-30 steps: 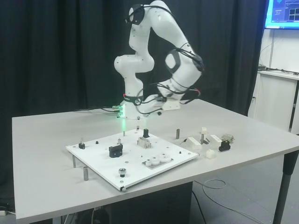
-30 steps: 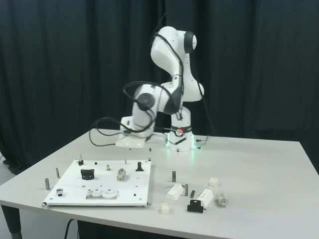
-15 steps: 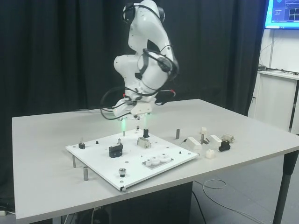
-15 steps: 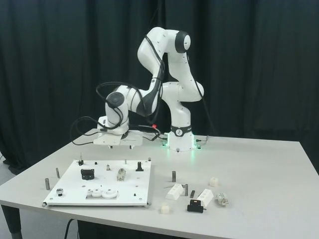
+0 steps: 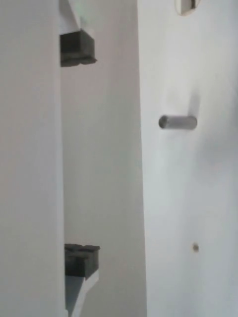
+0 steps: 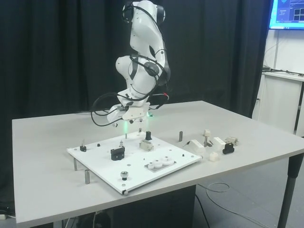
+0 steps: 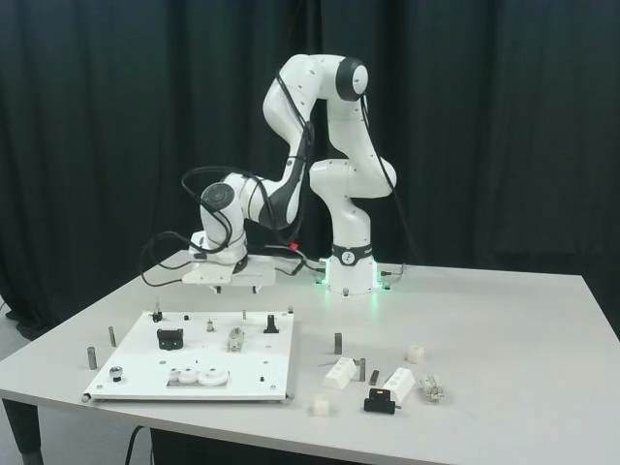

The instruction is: Remove round peg 2.

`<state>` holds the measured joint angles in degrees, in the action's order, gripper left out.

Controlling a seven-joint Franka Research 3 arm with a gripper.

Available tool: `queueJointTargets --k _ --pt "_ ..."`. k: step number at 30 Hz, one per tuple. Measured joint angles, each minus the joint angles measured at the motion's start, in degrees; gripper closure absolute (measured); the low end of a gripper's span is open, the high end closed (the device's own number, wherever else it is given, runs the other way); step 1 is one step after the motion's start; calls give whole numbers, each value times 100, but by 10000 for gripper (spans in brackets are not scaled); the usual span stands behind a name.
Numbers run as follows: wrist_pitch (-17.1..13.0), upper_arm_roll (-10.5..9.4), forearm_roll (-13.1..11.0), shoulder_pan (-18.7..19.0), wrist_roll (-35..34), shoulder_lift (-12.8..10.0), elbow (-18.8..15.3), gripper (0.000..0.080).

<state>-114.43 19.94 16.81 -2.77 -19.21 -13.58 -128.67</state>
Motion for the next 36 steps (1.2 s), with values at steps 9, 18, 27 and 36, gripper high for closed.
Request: queueJointTargets --k 9,18,27,36 --pt "-483 13 -40 3 0 138 -514 3" --pt "-909 57 -40 14 -13 148 -786 3" --pt "-1326 107 -51 29 -22 135 -944 3" --pt "-1688 117 -115 29 -42 30 -1005 3"
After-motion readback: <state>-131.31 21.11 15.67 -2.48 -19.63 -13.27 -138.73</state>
